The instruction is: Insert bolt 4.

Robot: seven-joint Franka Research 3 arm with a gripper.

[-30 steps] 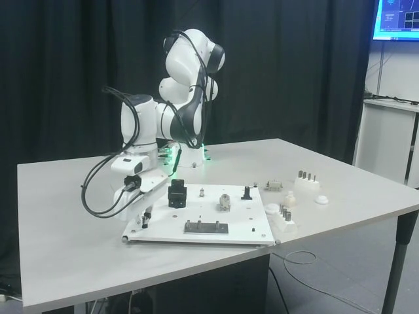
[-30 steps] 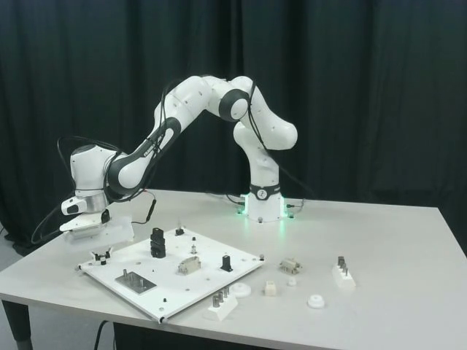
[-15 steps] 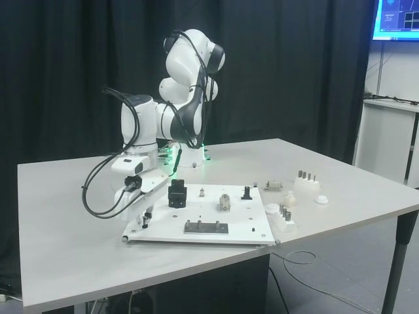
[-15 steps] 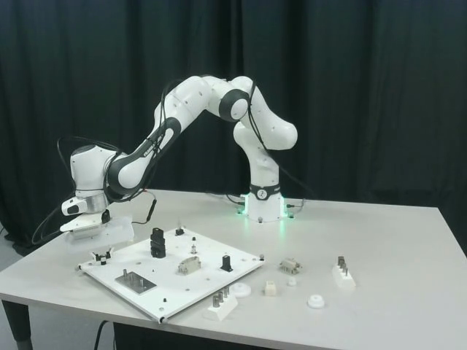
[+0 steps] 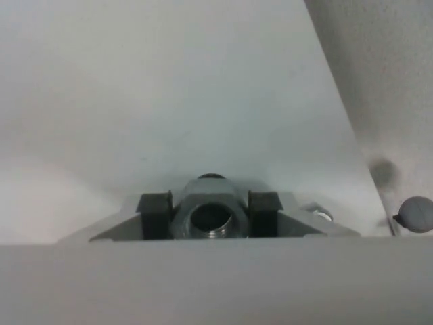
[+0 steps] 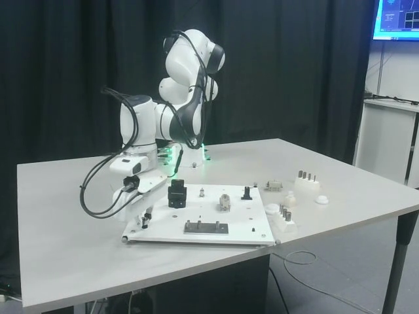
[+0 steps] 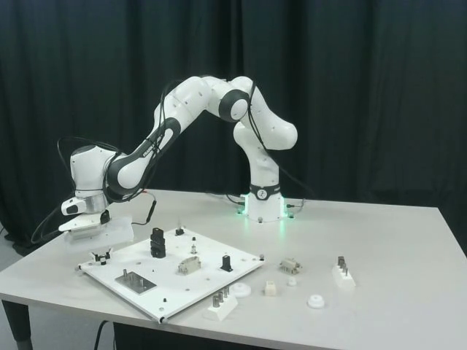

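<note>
Step in hand: seating bolt 4 [image 5: 211, 218] at far corner of the white assembly board [image 6: 236, 219] on the bench [image 7: 394, 240]. Hand [image 5: 210, 215] grips the bolt betw. black pads [image 5: 155, 212], low over the board. Next, prob.: keep it upright, drive straight down into its hole, then let go.

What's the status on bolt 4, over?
Gripper shut on bolt, low over a corner of the white board. Bolt not visibly seated yet. Nothing seen blocking it.
</note>
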